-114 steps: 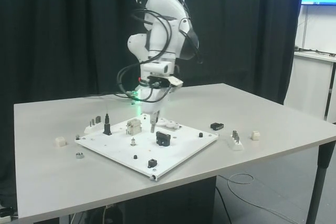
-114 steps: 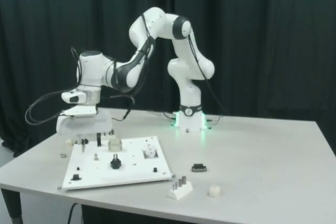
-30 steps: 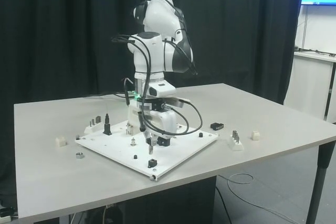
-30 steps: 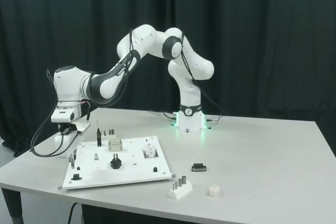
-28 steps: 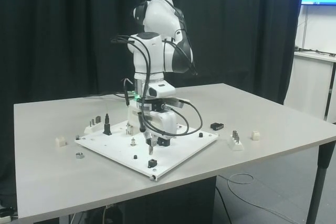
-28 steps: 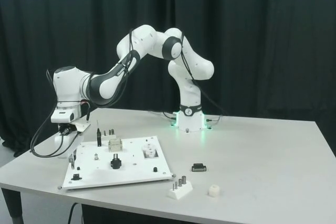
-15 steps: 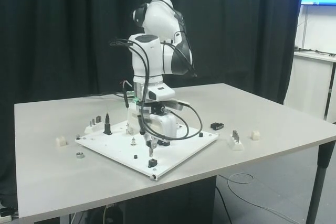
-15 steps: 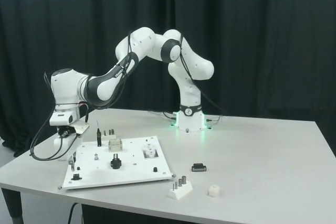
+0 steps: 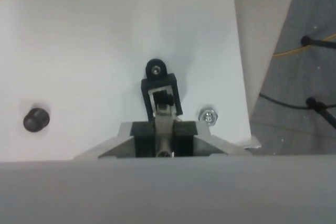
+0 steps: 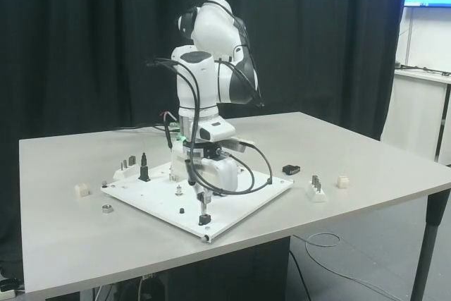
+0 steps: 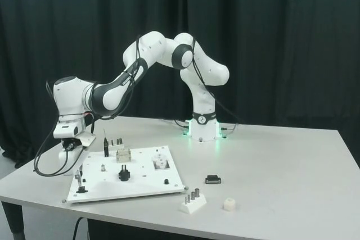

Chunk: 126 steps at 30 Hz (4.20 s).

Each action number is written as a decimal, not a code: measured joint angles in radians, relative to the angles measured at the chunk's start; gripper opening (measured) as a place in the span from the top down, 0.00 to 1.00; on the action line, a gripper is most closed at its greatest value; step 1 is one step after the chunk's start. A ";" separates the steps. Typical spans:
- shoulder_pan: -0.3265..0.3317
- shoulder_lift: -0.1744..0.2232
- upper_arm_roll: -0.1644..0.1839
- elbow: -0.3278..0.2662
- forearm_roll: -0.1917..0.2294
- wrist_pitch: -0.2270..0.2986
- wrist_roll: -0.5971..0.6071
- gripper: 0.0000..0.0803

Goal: Insert Ethernet.

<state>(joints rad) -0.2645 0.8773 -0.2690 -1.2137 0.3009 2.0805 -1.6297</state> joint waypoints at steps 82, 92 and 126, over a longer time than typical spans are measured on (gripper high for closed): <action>-0.001 0.021 -0.015 0.023 0.047 -0.027 0.006 0.92; -0.001 0.021 -0.016 0.023 0.047 -0.027 0.006 0.92; 0.002 0.025 -0.019 0.026 0.046 -0.030 -0.049 0.92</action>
<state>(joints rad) -0.2621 0.9018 -0.2880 -1.1873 0.3467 2.0510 -1.6787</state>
